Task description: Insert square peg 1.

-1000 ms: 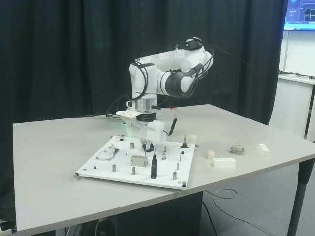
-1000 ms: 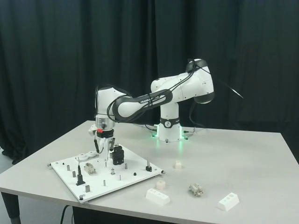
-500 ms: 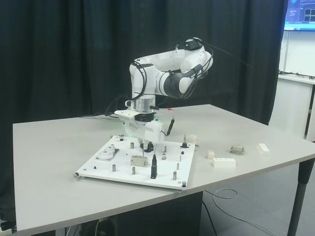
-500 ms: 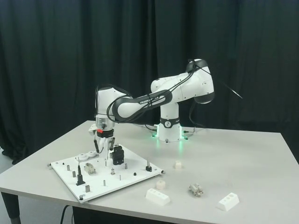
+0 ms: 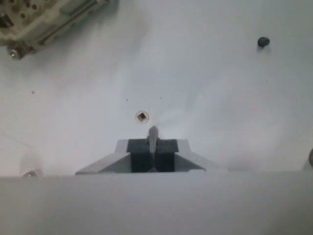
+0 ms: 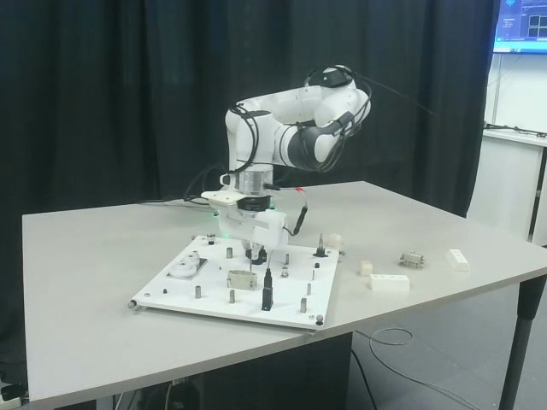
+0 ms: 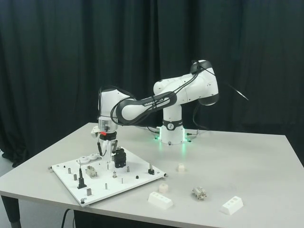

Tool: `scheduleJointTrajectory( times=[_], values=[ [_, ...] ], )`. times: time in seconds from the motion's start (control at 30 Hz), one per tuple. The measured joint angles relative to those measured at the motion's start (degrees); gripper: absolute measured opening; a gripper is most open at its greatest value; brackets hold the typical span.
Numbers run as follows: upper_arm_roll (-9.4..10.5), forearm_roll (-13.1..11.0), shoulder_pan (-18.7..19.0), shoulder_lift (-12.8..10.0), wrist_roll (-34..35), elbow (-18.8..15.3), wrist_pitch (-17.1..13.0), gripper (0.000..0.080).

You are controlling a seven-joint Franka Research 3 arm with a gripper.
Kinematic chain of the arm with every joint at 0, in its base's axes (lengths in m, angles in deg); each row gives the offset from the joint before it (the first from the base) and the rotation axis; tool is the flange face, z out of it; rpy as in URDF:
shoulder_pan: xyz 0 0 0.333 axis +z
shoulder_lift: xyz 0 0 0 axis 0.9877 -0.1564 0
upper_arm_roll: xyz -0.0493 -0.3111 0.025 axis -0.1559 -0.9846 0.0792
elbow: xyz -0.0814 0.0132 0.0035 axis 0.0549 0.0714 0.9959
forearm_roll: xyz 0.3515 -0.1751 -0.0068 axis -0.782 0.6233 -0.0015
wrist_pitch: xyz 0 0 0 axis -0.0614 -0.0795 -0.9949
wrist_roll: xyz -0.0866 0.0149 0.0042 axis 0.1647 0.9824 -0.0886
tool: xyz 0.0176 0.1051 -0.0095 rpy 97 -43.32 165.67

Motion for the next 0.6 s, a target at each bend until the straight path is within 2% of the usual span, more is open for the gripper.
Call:
scheduleJointTrajectory(
  times=[0.6],
  values=[
    [0.26, 0.0, 0.4, 0.0, 0.0, 0.0, -1.9, 0.0022]
  ],
)
